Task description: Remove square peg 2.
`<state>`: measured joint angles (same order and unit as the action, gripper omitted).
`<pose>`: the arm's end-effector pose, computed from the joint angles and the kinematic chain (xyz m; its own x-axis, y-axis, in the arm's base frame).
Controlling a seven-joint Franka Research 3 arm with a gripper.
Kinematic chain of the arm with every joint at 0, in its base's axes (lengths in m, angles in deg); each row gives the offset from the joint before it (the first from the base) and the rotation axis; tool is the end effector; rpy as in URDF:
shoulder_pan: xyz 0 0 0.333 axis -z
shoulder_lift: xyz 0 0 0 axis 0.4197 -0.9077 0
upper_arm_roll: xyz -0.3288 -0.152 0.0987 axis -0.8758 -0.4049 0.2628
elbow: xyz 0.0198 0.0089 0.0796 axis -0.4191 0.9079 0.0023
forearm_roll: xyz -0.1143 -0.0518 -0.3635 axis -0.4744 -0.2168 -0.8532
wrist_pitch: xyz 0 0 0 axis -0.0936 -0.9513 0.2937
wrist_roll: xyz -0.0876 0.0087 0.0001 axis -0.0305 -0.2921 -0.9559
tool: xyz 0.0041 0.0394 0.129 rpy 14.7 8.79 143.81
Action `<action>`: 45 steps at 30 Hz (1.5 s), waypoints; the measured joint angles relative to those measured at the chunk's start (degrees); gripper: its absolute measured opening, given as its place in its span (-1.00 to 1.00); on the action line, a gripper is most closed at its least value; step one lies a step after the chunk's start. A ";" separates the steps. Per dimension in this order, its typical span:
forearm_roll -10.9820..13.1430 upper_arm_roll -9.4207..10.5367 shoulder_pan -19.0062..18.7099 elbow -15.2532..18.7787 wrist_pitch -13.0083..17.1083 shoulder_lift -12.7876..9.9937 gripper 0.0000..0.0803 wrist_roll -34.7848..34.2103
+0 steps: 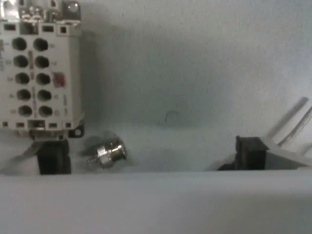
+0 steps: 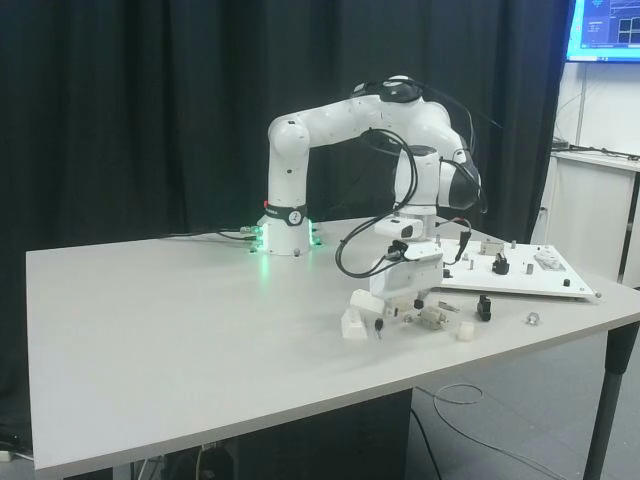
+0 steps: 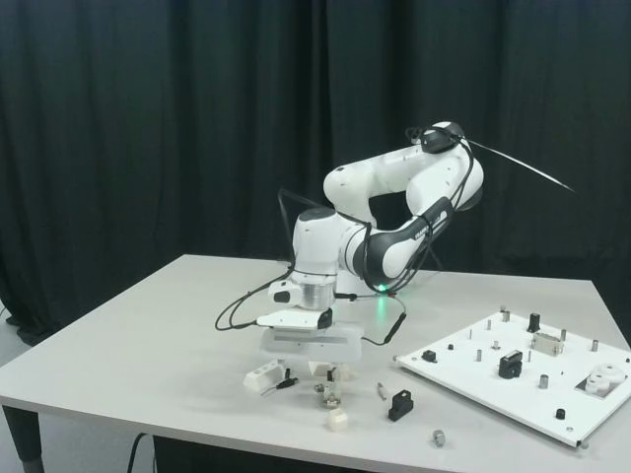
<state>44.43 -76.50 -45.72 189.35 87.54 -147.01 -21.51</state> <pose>0.5962 0.0755 0.1934 0.8558 -0.5103 0.0850 -0.5133 -0.8581 0.0158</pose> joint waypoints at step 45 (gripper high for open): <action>0.64 -1.58 1.78 -1.69 1.63 -0.04 0.99 0.00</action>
<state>45.07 -78.08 -43.94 187.66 89.17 -147.05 -21.51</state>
